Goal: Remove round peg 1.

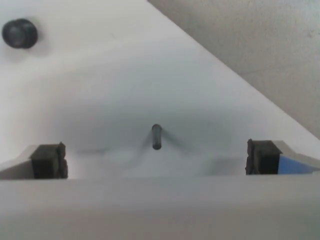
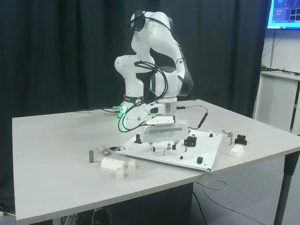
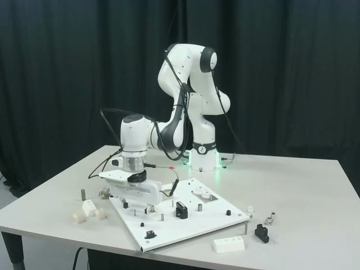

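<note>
A thin grey round peg [image 1: 156, 136] stands upright in the white board [image 1: 125, 75]. My gripper [image 1: 155, 160] hangs low over it, open wide. The black fingertips [image 1: 48, 161] flank the peg on either side without touching it. In the first room view the gripper [image 2: 163, 146] sits over the near left part of the board [image 2: 206, 147]. In the second room view the gripper [image 3: 136, 208] is just above the board [image 3: 185, 225], and the peg [image 3: 135, 213] shows between the fingers.
A black knob [image 1: 19, 33] sits on the board further off. The board also carries a black clamp [image 2: 190, 140] and other short pegs. White blocks [image 2: 114, 163] and a grey upright peg [image 2: 90, 157] lie beside the board. A white block [image 3: 228, 244] and a black piece [image 3: 261, 233] lie on its other side.
</note>
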Robot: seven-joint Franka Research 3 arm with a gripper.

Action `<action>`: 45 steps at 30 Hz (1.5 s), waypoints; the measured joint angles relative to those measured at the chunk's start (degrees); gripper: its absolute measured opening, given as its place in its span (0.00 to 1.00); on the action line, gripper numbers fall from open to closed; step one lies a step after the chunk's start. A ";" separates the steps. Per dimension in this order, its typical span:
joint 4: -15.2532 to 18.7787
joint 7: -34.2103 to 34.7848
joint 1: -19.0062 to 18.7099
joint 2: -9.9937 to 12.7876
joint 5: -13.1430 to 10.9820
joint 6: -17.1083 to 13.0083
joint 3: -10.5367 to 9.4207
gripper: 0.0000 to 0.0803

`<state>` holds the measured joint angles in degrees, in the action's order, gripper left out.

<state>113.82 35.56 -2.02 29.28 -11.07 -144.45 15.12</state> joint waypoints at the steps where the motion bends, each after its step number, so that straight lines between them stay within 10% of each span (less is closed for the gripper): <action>1: 0.00 0.00 0.00 0.04 0.00 0.00 -0.01 1.00; 26: -0.25 -0.96 0.08 0.66 -0.93 -0.25 -0.10 1.00; 27: -0.28 -1.01 0.09 0.69 -0.94 -0.26 -0.10 0.86; 31: -0.51 -1.14 0.13 0.91 -1.00 -0.29 -0.10 0.86; 32: -0.57 -1.14 0.14 0.99 -1.04 -0.29 -0.10 0.63; 41: -1.01 -1.20 0.15 1.45 -2.15 -0.32 -0.02 0.63; 42: -1.07 -1.20 0.16 1.50 -2.16 -0.32 -0.01 0.19; 45: -1.26 -1.20 0.19 1.64 -2.18 -0.32 0.00 0.19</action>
<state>112.56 34.36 -1.83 30.92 -13.25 -144.77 15.13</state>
